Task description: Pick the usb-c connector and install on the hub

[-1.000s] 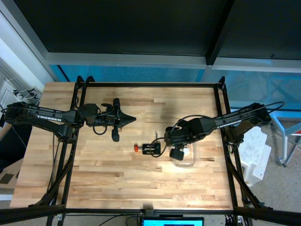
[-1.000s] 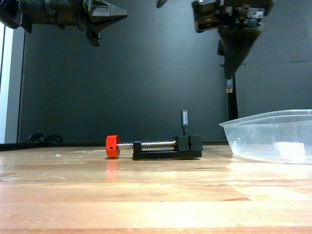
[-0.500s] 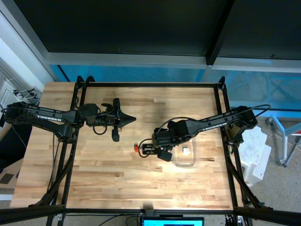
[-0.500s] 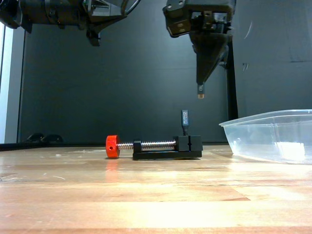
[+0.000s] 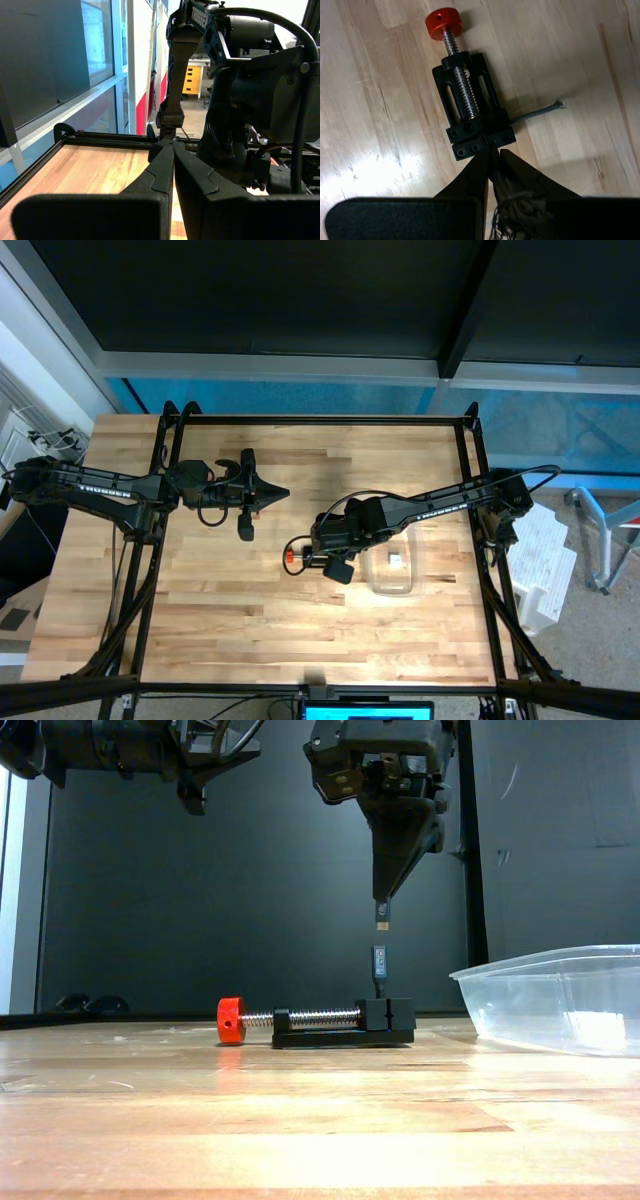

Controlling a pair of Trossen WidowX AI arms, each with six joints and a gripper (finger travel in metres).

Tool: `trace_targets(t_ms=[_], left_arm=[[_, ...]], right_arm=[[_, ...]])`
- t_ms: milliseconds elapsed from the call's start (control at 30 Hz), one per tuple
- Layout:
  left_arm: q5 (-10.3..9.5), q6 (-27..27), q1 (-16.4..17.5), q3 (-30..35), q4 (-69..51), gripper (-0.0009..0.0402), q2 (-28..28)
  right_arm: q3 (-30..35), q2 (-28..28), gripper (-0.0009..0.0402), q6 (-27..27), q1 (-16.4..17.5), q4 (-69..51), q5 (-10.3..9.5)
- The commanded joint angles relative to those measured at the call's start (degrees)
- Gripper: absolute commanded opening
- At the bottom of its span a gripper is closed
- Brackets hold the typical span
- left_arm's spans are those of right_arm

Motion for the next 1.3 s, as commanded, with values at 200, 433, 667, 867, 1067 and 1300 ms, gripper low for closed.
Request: trace_targets(t_ms=[200,433,667,867,1067,1300], left_arm=[[0.0,0.0,0.02,0.02,0.0,0.0,0.02],[0.02,0.0,0.02,0.02,0.02,0.0,0.02],[0.02,0.0,0.0,0.02,0.0,0.0,0.02],[0.02,0.0,0.02,0.02,0.0,0.0,0.02],[0.02,0.0,0.02,0.02,0.0,0.0,0.02],[0.0,0.0,0.02,0.02,0.0,0.0,0.02]], right_arm=[[-0.15,0.39,0.0,0.63,0.04,0.2,0.02],[-0.17,1.55,0.0,0.94,0.02,2.05,0.02],[-0.37,1.79,0.0,0.98,0.04,2.58,0.02],[-0.9,1.79,0.0,1.2,0.04,2.54,0.02],[-1.81,1.79,0.0,1.4,0.07,2.78,0.02],[-1.97,1.79,0.0,1.36,0.07,3.02,0.04]])
